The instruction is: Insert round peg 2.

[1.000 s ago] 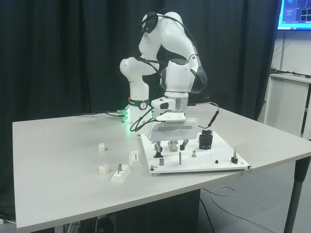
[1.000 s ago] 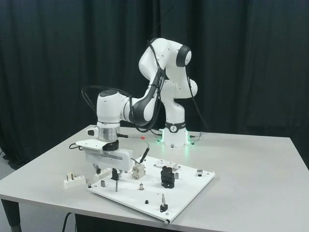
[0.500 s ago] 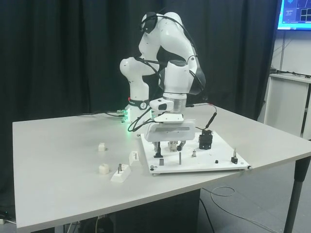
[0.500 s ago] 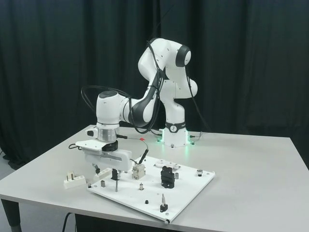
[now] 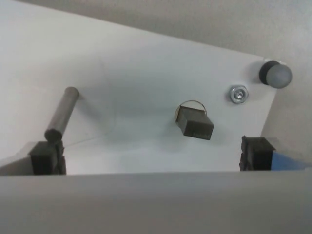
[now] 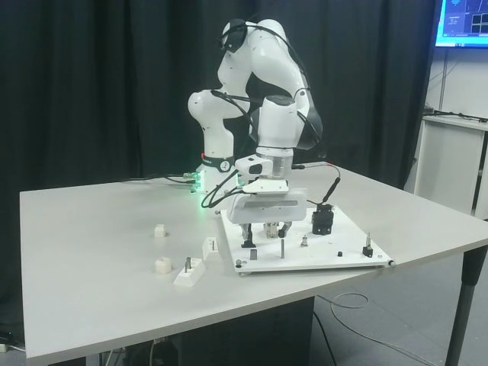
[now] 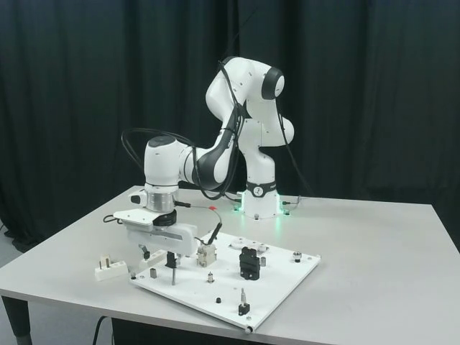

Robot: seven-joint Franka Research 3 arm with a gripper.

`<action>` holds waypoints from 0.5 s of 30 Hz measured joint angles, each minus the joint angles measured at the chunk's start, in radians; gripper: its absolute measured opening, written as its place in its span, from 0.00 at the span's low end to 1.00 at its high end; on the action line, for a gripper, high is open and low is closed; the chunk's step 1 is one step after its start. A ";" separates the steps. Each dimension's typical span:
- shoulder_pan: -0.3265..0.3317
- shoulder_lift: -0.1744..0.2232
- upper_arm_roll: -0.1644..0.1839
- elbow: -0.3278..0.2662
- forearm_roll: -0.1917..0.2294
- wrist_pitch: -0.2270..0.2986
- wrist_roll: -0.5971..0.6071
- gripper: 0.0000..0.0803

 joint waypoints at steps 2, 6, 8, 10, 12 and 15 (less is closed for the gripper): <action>0.000 0.000 0.000 -0.001 0.000 0.002 0.000 1.00; 0.000 0.001 0.001 -0.003 0.000 0.010 0.000 1.00; 0.000 0.002 0.001 -0.005 0.000 0.017 0.000 1.00; 0.000 0.002 0.001 -0.007 0.000 0.023 0.000 1.00; -0.001 0.002 0.002 -0.008 0.000 0.027 0.000 1.00; -0.001 0.002 0.002 -0.009 0.000 0.033 0.000 1.00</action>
